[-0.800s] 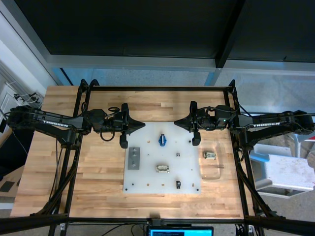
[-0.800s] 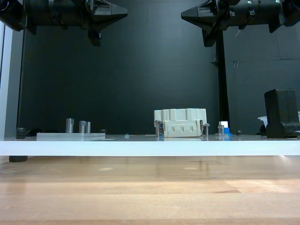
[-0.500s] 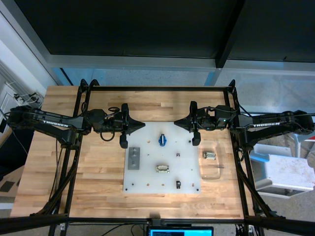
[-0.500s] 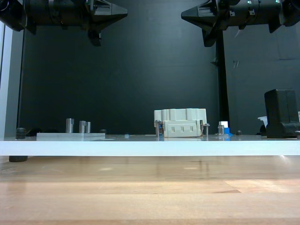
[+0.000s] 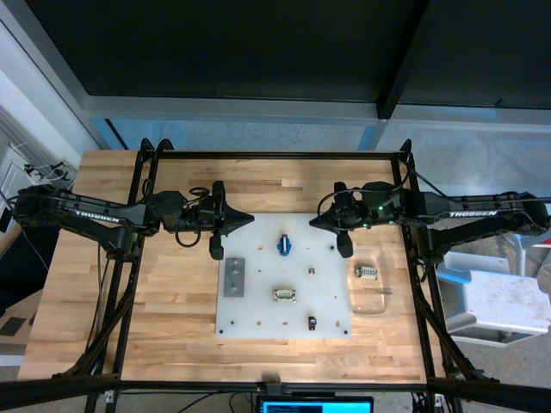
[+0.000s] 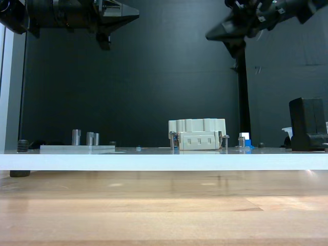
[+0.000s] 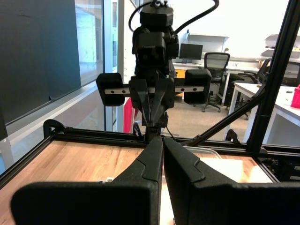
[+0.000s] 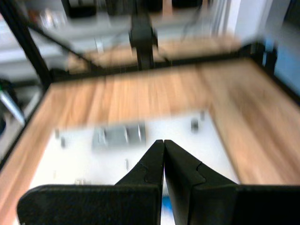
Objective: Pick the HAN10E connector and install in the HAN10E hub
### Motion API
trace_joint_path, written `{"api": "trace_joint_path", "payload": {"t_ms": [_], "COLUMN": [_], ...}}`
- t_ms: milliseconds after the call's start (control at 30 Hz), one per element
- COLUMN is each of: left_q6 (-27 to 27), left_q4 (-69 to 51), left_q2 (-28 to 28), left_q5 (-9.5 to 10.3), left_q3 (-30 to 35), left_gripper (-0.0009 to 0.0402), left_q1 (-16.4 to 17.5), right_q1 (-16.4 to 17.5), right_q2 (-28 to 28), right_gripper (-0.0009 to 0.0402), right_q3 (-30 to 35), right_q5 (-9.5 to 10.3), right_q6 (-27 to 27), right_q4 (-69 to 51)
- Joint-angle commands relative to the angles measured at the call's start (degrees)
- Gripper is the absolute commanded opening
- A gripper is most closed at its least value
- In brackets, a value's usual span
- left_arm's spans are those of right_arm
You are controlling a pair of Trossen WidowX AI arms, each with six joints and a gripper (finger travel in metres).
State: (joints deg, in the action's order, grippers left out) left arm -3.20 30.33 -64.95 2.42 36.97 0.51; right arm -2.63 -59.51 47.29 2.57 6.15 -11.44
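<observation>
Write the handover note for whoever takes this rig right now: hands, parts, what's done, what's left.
Left hand: shut, empty, held high over the far-left edge of the white board.
Right hand: shut, empty, high over the board's far side, angled downward.
HAN10E connector: lying just right of the board on the table, not gripped.
HAN10E hub: on the board, toward its near side.
Done: nothing yet.
Left: pick the connector, carry it to the hub, seat it.

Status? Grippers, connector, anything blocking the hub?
Left gripper shut, high over board's far-left corner. Right gripper shut, empty, angled down above far-right corner. HAN10E connector sits right of board, untouched. HAN10E hub on board, nothing over it.
</observation>
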Motion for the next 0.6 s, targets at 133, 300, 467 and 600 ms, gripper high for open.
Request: {"api": "trace_joint_path", "payload": {"t_ms": [133, 300, 467, 600], "left_q6": [0.0, 0.0, 0.0, 0.0], "left_q4": [0.0, -0.02, 0.0, 0.0], "left_q2": [0.0, 0.0, 0.0, 0.0], "left_q5": [0.0, 0.0, 0.0, 0.0], "left_q3": [0.0, 0.0, 0.0, 0.0], "left_gripper": [0.0, 0.0, 0.0, 0.0], "left_q1": [0.0, 0.0, 0.02, 0.0], "right_q1": [2.14, 4.33, 6.36, 8.74], "right_q2": [-0.09, -0.09, -0.09, -0.09], "right_gripper": [0.0, 0.0, 0.0, 0.0], "right_q3": [6.36, 9.44, 10.4, 10.38], "right_q5": [-0.02, -0.13, -0.02, -0.02], "right_q6": [0.02, 1.64, 4.0, 5.16], "right_q4": [-21.92, -33.68, -43.63, -51.15]}}
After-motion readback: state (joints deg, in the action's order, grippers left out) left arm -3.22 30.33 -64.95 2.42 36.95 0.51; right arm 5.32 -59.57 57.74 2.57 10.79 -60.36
